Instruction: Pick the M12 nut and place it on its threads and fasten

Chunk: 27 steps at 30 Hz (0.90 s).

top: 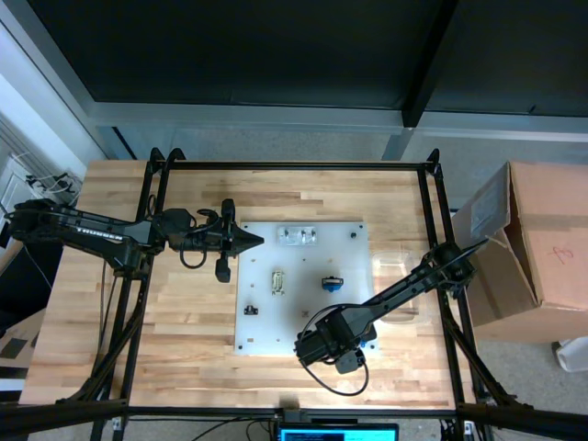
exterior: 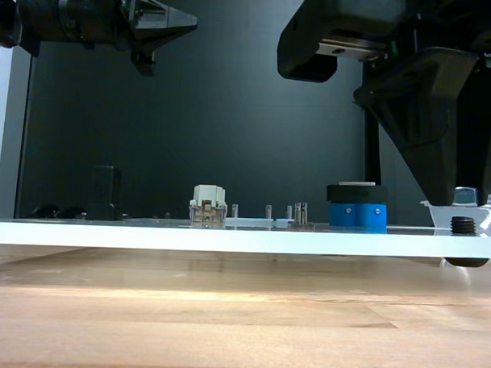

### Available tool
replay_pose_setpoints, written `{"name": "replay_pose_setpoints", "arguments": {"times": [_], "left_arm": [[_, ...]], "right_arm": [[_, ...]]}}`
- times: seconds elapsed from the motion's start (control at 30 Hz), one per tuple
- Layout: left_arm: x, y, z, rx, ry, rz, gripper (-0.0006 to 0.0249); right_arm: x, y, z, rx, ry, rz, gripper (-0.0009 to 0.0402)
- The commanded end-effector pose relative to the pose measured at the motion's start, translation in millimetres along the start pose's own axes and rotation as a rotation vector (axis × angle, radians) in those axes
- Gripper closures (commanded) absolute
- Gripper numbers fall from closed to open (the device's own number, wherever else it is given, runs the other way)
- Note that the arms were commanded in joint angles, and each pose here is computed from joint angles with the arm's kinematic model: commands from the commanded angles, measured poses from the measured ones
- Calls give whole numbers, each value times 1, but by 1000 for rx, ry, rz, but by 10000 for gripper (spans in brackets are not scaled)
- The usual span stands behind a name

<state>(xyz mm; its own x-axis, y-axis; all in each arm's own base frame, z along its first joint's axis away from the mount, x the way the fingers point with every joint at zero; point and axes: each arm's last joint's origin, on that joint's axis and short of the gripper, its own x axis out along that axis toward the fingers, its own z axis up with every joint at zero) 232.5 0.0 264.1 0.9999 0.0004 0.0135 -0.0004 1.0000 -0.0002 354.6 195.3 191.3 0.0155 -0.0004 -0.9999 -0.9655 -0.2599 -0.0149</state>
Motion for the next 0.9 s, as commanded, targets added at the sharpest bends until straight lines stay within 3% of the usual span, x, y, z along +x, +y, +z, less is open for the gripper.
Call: {"name": "replay_pose_setpoints", "arguments": {"times": [0.03,0.9], "left_arm": [[0,0,0,0,0,0,243],[0,0,0,0,0,0,243]], "right_arm": [[2,1,0,0,-4,-2,384],[11,1,-1,39,-15,-17,384]]}}
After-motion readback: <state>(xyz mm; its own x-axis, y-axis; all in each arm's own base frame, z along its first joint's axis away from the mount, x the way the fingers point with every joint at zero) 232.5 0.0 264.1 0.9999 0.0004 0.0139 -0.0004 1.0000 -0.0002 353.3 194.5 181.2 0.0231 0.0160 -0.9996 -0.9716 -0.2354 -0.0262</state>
